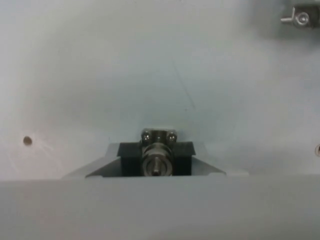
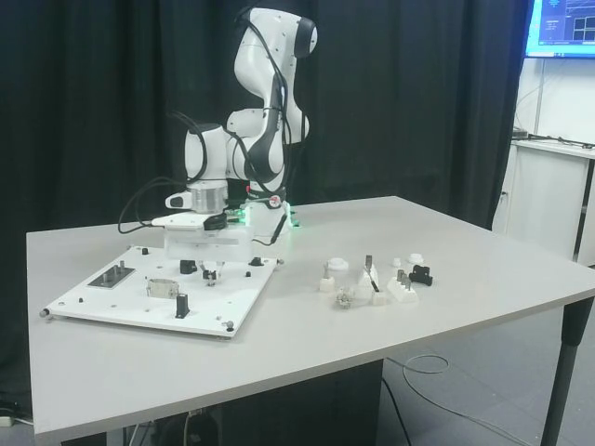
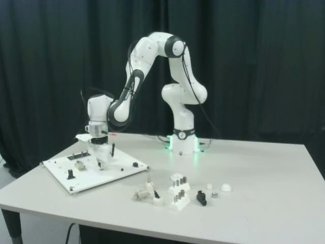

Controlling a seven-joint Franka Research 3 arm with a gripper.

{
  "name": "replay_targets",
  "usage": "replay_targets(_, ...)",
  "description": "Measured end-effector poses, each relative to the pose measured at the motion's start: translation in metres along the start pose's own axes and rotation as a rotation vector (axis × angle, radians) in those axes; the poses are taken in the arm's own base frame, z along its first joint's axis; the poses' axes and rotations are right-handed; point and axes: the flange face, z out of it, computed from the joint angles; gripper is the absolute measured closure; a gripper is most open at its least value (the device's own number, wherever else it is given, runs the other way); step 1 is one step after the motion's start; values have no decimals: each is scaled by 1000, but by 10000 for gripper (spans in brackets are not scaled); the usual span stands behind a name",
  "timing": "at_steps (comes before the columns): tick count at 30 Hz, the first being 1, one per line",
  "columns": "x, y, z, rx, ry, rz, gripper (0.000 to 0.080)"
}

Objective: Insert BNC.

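Right under the wrist camera sits the metal connector (image 1: 157, 159), end-on, held in a black clamp between the fingers, so I read the gripper (image 1: 156, 172) as clenched on it. Its round barrel and centre pin face me, with two small screws just above. Beyond it I see only the bare white board (image 1: 150, 75), a small hole off to one side and a bit of metal hardware (image 1: 300, 19) at the far corner.

From the first room view the arm (image 2: 265, 93) is bent low over the board (image 2: 112, 302), with the gripper (image 2: 210, 271) hanging just above the surface near a little black block (image 2: 187, 266). From the second room view the gripper (image 3: 101, 162) looks almost touching the board (image 3: 122, 170). Loose spare parts (image 2: 372, 279) lie well apart on the grey table (image 2: 465, 242).

I judge this as the carry-and-align step: connector in hand, not yet seated. I cannot make out the mating socket under the tip, so I can't say whether we are lined up.

Next I'd want a slow straight descent, keeping the barrel square to the board, then probably a twist to lock. Any tilt risks jamming the pin.
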Motion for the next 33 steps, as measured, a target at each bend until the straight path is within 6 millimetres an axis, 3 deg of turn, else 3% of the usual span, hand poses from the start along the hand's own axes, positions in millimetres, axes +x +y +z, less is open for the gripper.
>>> replay_targets(19, 0, -1, 5, -7, 2, 231, 682)
replay_targets(33, 0, -1, 6, -10, 3, 277, 682)
